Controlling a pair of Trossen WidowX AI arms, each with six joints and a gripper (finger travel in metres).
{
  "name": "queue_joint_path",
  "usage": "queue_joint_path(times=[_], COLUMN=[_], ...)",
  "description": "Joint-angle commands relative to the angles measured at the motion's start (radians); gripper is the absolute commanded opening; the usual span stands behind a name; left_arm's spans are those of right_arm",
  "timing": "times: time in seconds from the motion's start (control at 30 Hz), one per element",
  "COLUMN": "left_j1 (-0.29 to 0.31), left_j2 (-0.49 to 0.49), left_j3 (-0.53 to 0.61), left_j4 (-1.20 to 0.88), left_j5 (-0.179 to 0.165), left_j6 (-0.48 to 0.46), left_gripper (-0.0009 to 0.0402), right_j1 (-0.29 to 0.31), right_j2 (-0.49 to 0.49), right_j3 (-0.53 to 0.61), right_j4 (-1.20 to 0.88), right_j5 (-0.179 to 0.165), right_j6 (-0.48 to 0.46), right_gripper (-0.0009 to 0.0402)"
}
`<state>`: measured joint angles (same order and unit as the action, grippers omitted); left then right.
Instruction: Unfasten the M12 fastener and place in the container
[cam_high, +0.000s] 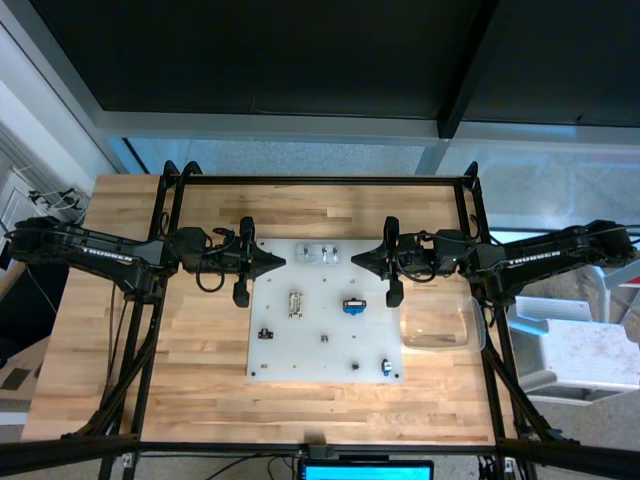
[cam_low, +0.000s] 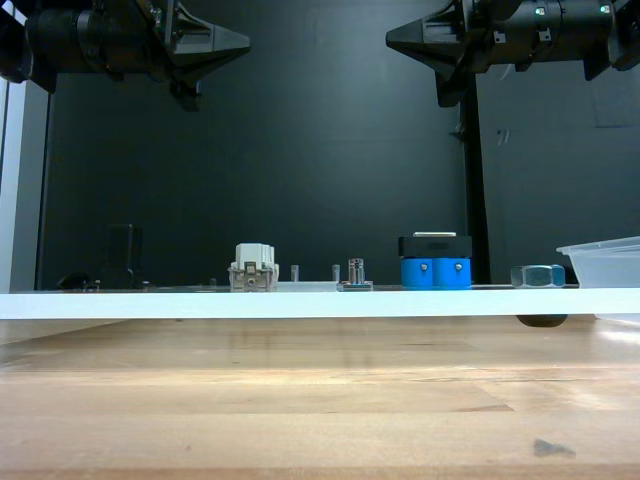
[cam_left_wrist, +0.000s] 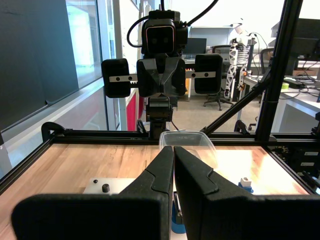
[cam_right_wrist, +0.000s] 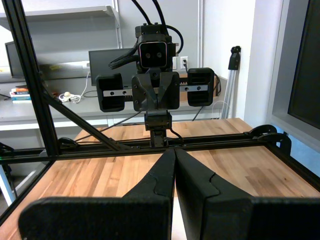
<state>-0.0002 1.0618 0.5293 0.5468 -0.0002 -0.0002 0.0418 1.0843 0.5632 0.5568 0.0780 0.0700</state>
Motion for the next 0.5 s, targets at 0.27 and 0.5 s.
queue_joint_path(times=[0.27, 0.5], left_j1=[0.0, 0.0], left_j2=[0.0, 0.0], left_j3=[0.0, 0.0], left_j4=[0.0, 0.0], left_j5=[0.0, 0.0], left_j6=[0.0, 0.0], left_gripper=[0.0, 0.0], right_j1=[0.0, 0.001], right_j2=[0.0, 0.0], right_j3=[0.0, 0.004], right_j4=[0.001, -0.01], right_j5=[0.0, 0.0], right_j6=[0.0, 0.0], right_gripper=[0.0, 0.0])
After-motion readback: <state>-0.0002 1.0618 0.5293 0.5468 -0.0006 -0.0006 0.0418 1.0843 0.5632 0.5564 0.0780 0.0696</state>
